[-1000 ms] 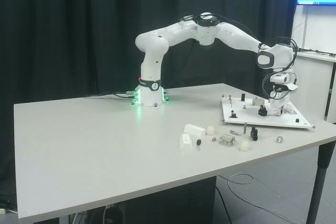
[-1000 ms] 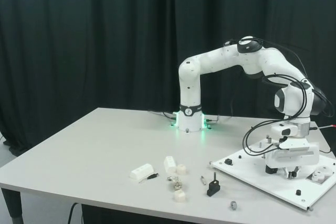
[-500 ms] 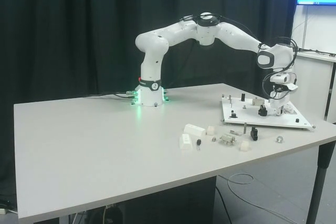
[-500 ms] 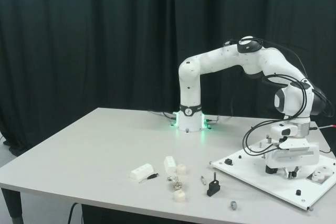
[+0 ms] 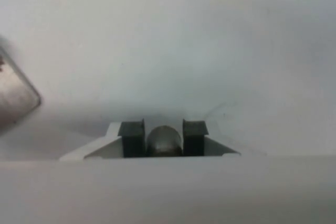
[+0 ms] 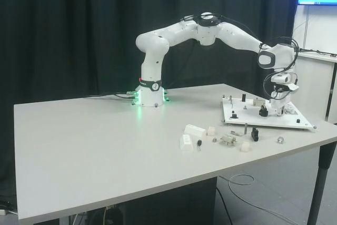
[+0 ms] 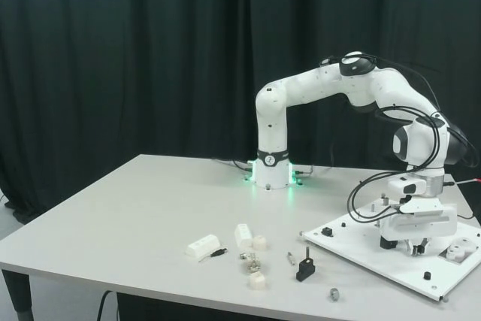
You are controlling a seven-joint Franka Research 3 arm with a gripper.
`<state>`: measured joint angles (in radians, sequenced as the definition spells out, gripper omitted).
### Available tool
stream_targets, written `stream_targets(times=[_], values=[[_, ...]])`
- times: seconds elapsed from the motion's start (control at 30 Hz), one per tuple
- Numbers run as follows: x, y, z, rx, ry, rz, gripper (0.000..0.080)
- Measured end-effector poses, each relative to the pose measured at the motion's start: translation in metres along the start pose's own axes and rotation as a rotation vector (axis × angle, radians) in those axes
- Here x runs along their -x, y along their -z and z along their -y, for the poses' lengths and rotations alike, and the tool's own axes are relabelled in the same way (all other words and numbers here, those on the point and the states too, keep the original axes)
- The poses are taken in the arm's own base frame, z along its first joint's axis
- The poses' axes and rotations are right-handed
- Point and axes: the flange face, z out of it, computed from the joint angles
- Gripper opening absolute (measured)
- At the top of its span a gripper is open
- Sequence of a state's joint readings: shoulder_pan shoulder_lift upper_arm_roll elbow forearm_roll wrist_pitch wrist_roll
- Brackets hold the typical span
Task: Remove round peg 4.
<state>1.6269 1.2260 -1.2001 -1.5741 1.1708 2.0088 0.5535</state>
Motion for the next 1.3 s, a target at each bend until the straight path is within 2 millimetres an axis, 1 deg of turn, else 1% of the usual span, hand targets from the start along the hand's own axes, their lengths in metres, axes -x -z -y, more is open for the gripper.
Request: stream_targets(times=[1.3], values=[[0.0014,-0.0003,0.0007,0.015,-0.012,-0.004,0.015]])
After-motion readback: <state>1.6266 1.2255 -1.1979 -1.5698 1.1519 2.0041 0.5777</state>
